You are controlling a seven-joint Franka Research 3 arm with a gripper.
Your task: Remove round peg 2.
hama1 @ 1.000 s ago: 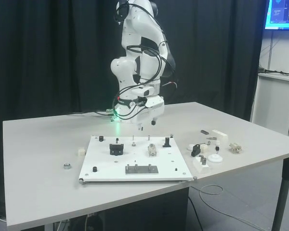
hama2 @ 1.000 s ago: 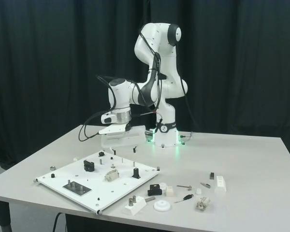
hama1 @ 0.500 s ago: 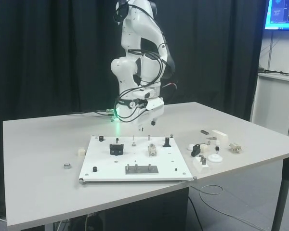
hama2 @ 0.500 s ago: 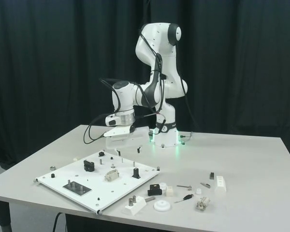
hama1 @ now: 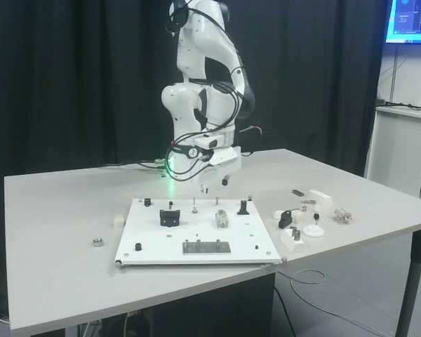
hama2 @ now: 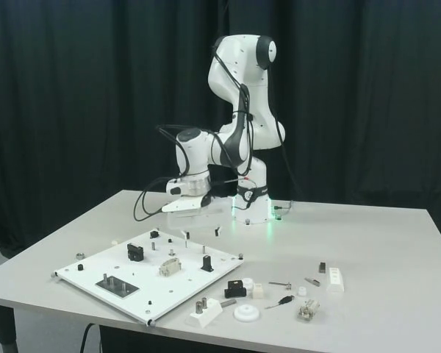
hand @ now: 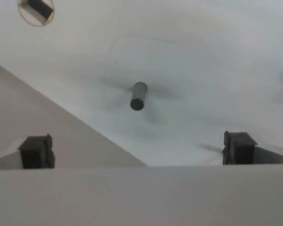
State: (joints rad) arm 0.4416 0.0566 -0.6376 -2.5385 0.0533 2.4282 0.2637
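In the wrist view a short grey round peg (hand: pixel 138 96) stands upright on the white board (hand: pixel 203 56), close to the board's edge. My gripper (hand: pixel 137 149) is open, its two black fingertips (hand: pixel 36 151) wide apart, and it grips nothing. The peg lies a little ahead of the gap between them. In the first room view the gripper (hama1: pixel 215 184) hangs a short way above the board's back edge, over the thin peg (hama1: pixel 217 201). In the second room view the gripper (hama2: pixel 202 232) hovers just above the board (hama2: pixel 132 294).
The board (hama1: pixel 154 249) also carries a second thin peg (hama1: pixel 195 208), black blocks (hama1: pixel 169 217) and a grey plate with pegs (hama1: pixel 205 246). Loose small parts (hama1: pixel 309 210) lie to its right. A white cube (hama1: pixel 117 221) and a nut (hama1: pixel 97 242) lie to its left.
The arm has swung the gripper a little sideways along the board's back edge, toward the side with the loose parts. The fingers stay apart and hold nothing.
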